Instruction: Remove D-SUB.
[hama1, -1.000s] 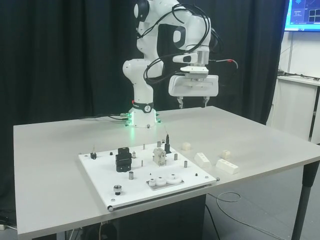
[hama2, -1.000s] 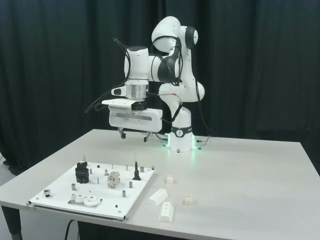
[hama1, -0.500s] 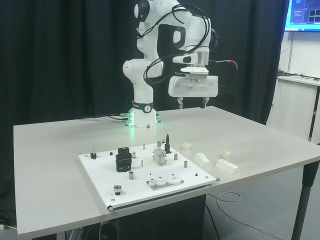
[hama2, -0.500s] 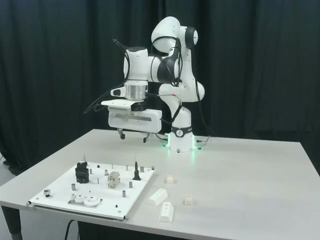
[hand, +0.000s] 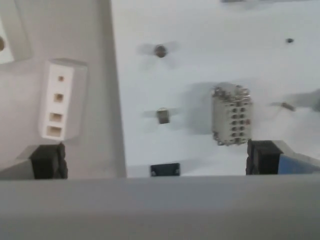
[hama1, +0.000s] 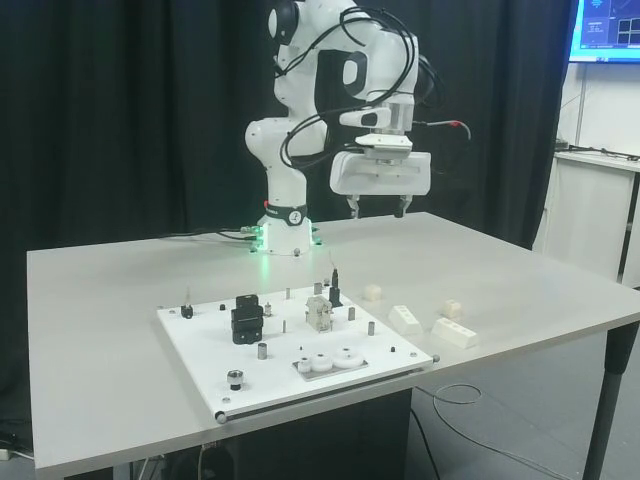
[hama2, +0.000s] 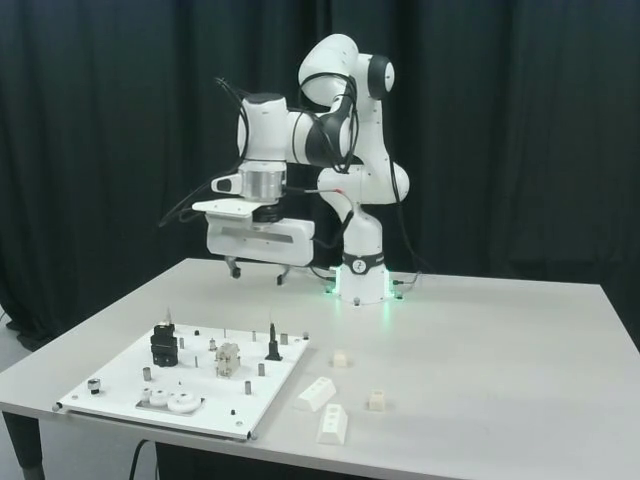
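Claw (hama1: 376, 208) spread wide, empty, high above white board (hama1: 200, 335). No legible writing. Grey table (hama1: 100, 300), black curtain (hama1: 130, 110) behind.

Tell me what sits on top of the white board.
On the white board: a black block, a multi-pin connector, white gears, and several small pegs. The end effector hangs high above, touching nothing. Whatever lies under the gears' plate is covered.
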